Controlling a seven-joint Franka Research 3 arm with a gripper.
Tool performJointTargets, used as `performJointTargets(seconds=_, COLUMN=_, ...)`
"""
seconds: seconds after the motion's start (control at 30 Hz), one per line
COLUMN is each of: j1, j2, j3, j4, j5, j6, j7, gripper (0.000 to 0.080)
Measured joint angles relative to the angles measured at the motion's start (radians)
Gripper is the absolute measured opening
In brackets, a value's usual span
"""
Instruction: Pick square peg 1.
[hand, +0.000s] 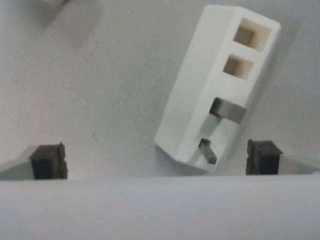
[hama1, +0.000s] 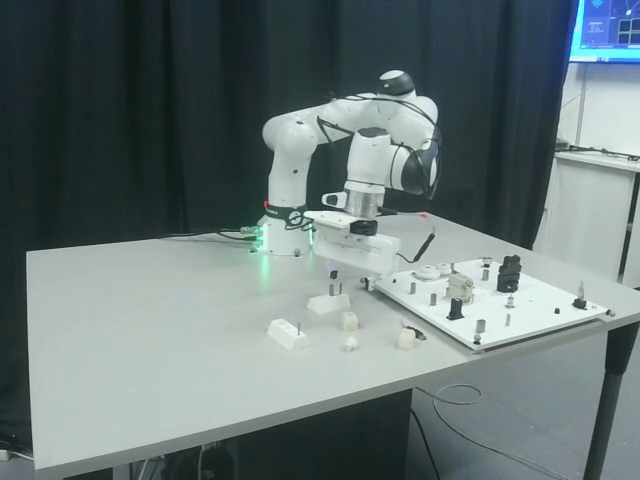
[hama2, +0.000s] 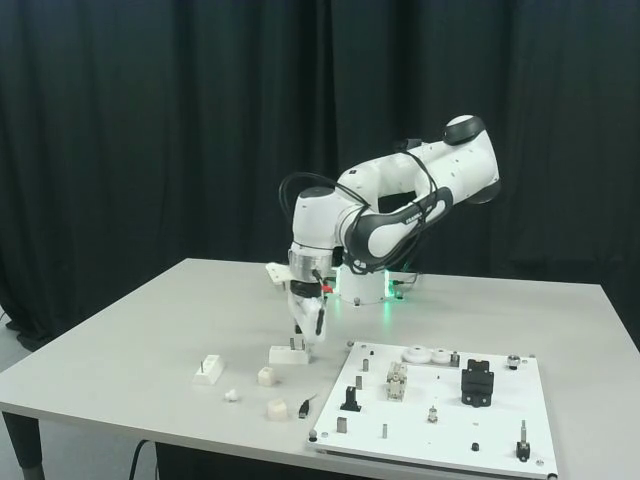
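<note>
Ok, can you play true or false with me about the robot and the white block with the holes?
1. The gripper is open, with nothing between its fingers. True.
2. The white rectangular peg holder block has two empty square holes. True.
3. The holder block is lifted off the grey table. False: it rests on the table below the gripper.
4. Two grey pegs stand in the holder, a thick grey square peg and a thinner grey peg. True.
5. The white flat board with black and grey parts is held by the arm. False: it lies on the table.
</note>
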Motion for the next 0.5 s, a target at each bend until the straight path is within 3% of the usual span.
performJointTargets(seconds=0.5, j1=0.010, j2=0.000, j3=0.020, j4=-0.011, j5=0.004, j6=0.012, j7=0.112, gripper=0.0800)
